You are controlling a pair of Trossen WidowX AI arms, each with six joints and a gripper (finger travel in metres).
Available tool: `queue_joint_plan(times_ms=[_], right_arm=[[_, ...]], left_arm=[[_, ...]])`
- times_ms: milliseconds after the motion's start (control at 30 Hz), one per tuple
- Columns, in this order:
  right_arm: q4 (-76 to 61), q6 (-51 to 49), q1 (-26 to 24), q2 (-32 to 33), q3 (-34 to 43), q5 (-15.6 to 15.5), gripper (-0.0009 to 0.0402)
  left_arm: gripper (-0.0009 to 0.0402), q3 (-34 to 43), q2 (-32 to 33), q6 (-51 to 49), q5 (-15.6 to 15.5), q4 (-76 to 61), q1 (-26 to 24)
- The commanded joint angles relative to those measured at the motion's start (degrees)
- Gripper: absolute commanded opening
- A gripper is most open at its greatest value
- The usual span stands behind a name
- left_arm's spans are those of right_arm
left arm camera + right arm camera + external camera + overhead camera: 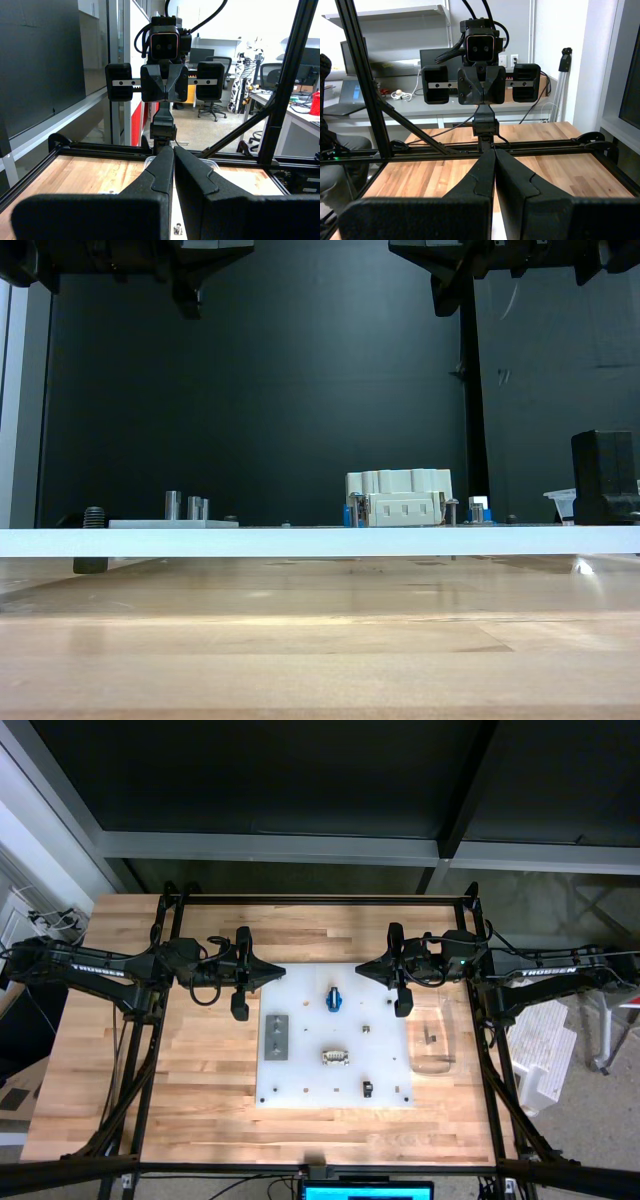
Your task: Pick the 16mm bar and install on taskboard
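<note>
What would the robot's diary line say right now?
left gripper: shut, empty, high near taskboard far-left corner | right gripper: shut, empty, high near its far edge | 16mm bar: cannot tell where

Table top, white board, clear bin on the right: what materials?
Table top: wood, glued strips with visible grain, slight sheen. White board: probably matte plastic, uniform flat sheet. Bin: clear plastic, table shows through. Both shut and empty, the left hand and right hand hang high over the board's far corners. Cannot tell where the 16mm bar lies.
</note>
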Motion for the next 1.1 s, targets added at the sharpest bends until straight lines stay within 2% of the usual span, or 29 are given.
queue_joint_plan(times_ms=[33, 533, 900, 1100], right_arm=[[0.02, 0.00, 0.02, 0.00, 0.02, 0.00, 0.0000], [-1.60, 1.62, 0.07, -0.07, 0.61, -0.07, 0.0000], [-28.61, 2.69, 1.99, -0.09, 8.81, 0.35, 0.0000], [-41.79, 4.98, 5.53, -0.02, 11.91, 4.33, 0.0000]], left_arm=[[0.0000, 0.00, 0.00, 0.00, 0.00, 0.02, 0.04], [0.0000, 0.00, 0.00, 0.00, 0.00, 0.02, 0.02], [0.0000, 0.00, 0.00, 0.00, 0.00, 0.02, 0.02], [0.0000, 0.00, 0.00, 0.00, 0.00, 0.02, 0.04]])
